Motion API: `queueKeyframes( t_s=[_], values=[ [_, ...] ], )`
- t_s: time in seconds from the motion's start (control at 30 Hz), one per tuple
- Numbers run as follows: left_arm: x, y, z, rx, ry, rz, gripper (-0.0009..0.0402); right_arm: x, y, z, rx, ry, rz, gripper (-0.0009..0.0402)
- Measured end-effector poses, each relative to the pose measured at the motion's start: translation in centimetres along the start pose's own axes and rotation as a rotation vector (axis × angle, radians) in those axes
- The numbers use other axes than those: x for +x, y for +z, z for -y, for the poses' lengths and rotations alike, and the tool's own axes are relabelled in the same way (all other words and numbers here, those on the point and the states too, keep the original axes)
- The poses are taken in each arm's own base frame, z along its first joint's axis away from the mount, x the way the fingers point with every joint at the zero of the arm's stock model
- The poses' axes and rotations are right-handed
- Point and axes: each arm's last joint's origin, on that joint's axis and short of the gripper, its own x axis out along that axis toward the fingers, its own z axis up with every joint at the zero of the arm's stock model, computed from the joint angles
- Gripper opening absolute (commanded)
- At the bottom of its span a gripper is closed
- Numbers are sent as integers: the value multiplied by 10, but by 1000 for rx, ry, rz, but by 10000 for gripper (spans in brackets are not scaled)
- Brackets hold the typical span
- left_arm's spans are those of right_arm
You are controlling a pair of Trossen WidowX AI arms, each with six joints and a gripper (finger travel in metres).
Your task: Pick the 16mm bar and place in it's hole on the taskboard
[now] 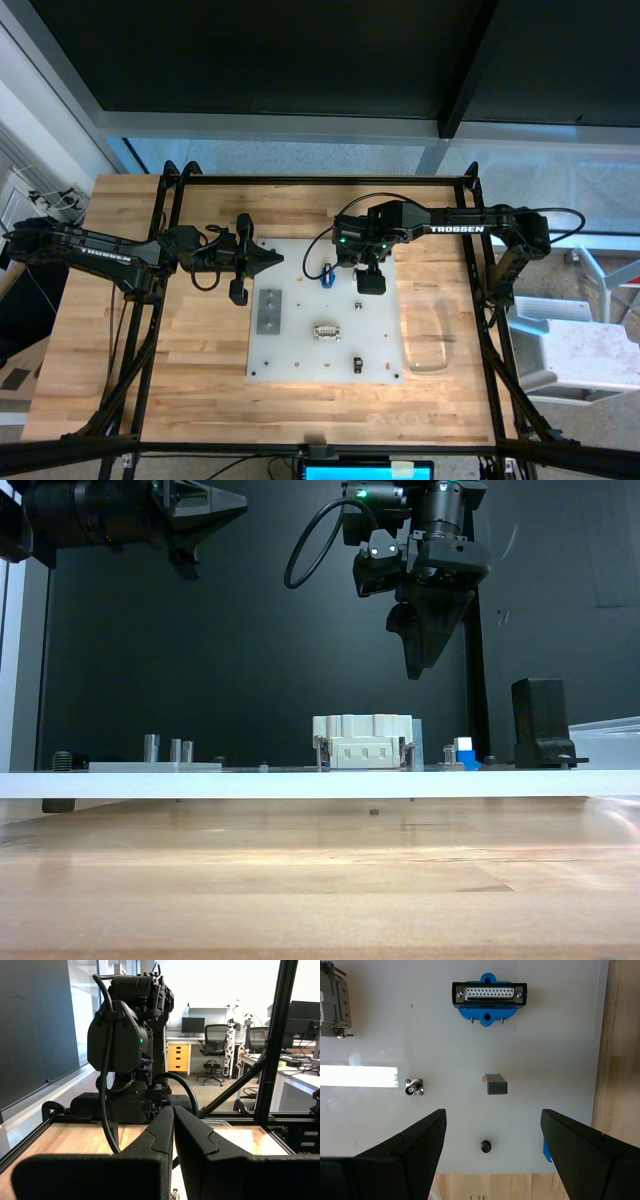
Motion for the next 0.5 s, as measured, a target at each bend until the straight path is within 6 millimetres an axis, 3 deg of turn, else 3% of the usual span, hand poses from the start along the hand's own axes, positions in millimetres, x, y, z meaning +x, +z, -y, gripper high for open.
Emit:
queueKeyframes(
  t_s=[0.5],
  values=[
    [0,0,0,0,0,0,0,2,4,1,-21,-4,29,265]
  ],
)
